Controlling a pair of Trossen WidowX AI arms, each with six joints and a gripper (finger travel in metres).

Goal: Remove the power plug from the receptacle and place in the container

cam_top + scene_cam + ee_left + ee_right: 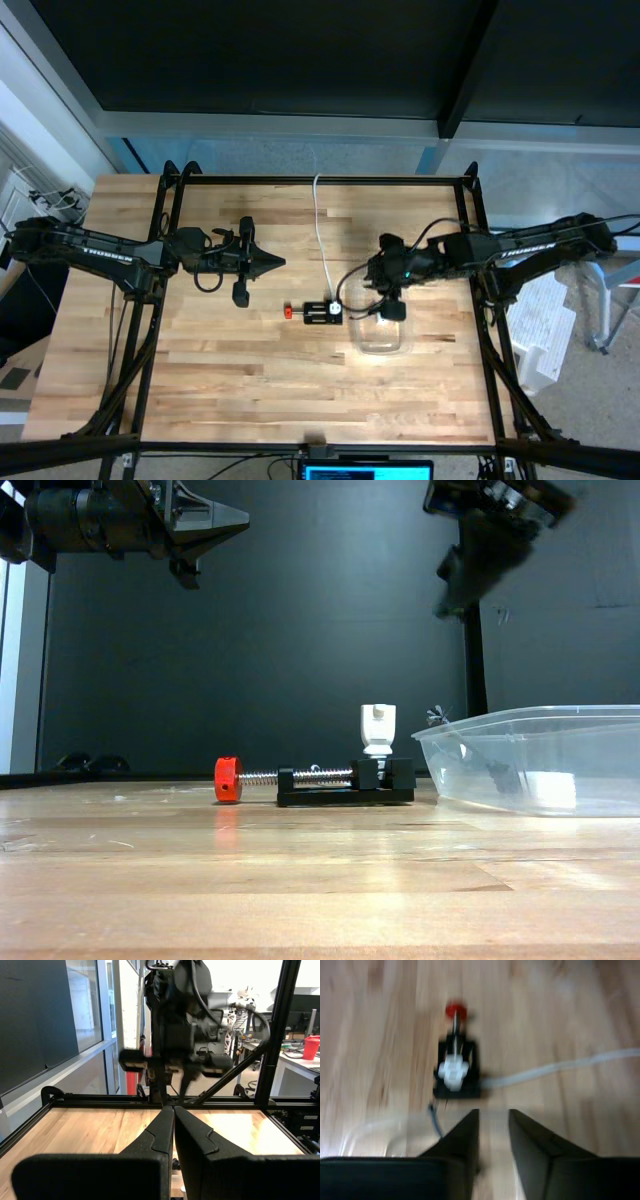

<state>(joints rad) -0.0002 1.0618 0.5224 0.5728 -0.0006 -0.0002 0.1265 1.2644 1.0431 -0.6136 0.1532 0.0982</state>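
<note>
The receptacle (pixel 322 312) is a small black block with a red knob (pixel 228 779) and a white socket face (pixel 378 727). It lies mid-table, just left of the container (pixel 381 344). The container (pixel 560 742) is a clear tub. A small dark power plug (pixel 497 776) rests inside it, and its thin cord (pixel 435 1121) rises past the rim. My right gripper (pixel 493 1112) hangs open and empty above the tub's left end (pixel 447 600). The left gripper (pixel 173 1108) is shut, holds nothing, and hovers high to the left of the receptacle (pixel 272 262).
A long white cable (pixel 322 235) runs from the receptacle to the table's far edge. Black frame rails (pixel 320 180) border the wooden table. Something small and white (pixel 551 789) shows through the tub wall.
</note>
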